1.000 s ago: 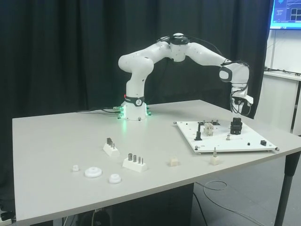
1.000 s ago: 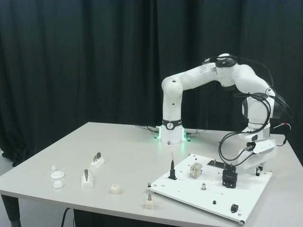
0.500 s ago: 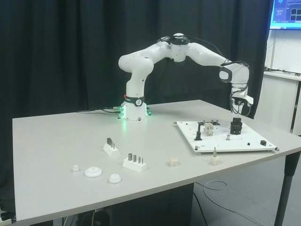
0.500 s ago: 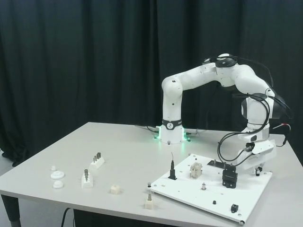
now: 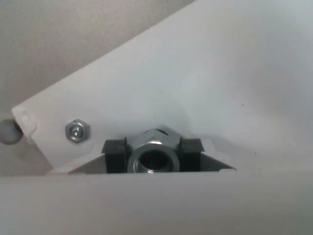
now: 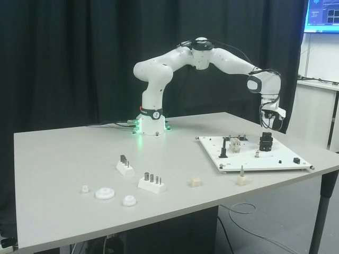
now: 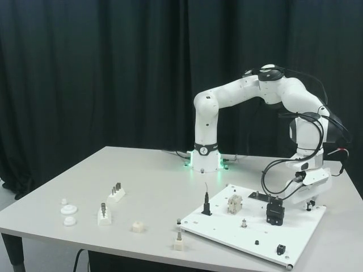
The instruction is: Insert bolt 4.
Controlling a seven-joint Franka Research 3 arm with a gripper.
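In the wrist view a grey hex-headed bolt (image 5: pixel 153 157) sits between two black finger pads (image 5: pixel 114 152), and my gripper (image 5: pixel 153 152) is shut on it. Beneath it lies a corner of the white assembly board (image 5: pixel 215 73), with a small hex screw (image 5: pixel 77 131) close by. From the room views my gripper (image 6: pixel 269 119) (image 7: pixel 309 200) hangs just above the far corner of the board (image 6: pixel 265 162) (image 7: pixel 238 236), beyond a black block (image 6: pixel 265 142) (image 7: pixel 275 212). The bolt itself is too small to make out there.
On the board stand a black post (image 7: pixel 206 204), a small white fixture (image 7: pixel 233 204) and a black block near its front corner (image 7: pixel 280 249). White bolt holders (image 6: pixel 125 166) (image 6: pixel 152 183), a single-bolt holder (image 6: pixel 242 179), a cube (image 6: pixel 196 182) and white gears (image 6: pixel 105 194) lie on the grey table (image 6: pixel 63 159).
The gripper has risen slightly above the board's far corner, with the bolt still between its fingers. Nothing else on the table has moved.
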